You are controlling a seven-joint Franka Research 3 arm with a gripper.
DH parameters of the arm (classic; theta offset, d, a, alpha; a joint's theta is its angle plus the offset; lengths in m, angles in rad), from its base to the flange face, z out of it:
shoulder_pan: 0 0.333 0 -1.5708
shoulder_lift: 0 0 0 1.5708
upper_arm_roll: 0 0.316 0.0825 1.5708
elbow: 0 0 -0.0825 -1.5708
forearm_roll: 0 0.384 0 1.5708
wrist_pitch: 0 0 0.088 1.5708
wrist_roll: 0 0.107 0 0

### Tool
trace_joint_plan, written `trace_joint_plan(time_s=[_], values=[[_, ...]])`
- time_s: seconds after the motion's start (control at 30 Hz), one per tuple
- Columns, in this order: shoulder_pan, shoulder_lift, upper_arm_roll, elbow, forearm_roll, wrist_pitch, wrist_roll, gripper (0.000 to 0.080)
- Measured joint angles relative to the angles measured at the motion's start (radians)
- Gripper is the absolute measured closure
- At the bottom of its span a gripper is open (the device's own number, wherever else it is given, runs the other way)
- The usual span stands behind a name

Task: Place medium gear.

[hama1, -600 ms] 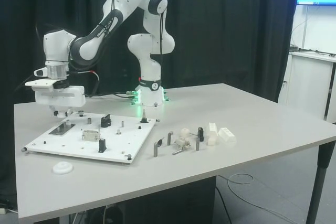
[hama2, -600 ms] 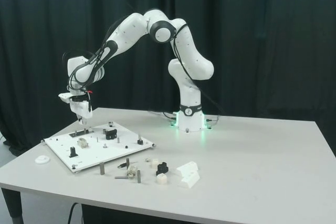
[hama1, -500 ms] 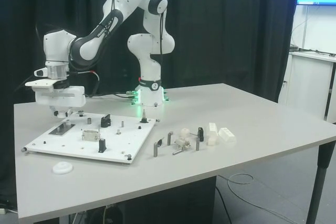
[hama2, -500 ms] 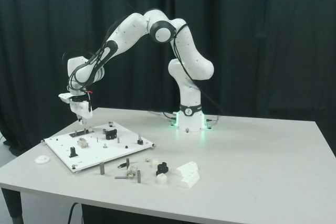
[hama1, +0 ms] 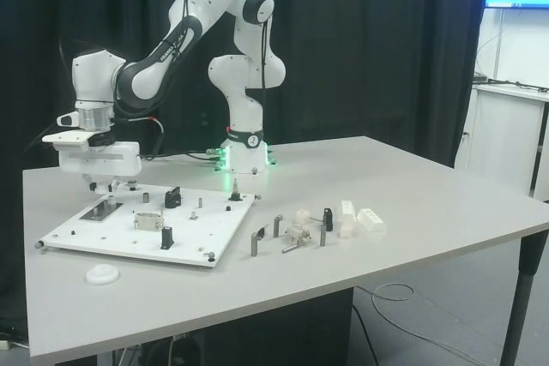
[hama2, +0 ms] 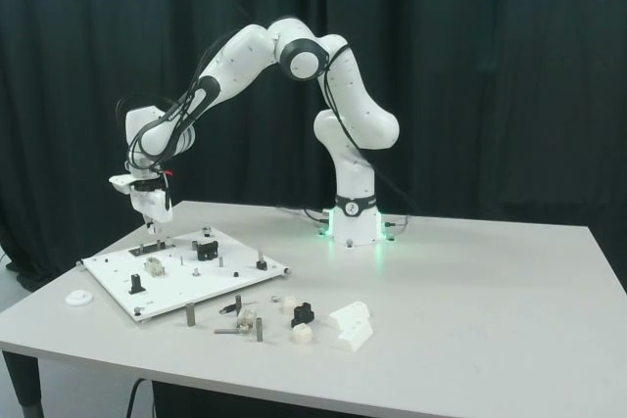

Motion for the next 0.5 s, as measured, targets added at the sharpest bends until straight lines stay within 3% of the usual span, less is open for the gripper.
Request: trace_joint_plan(time_s=[0.5], values=[[0.004, 0.0, 0.005, 0.001, 0.001, 0.013, 0.011, 0.0404]])
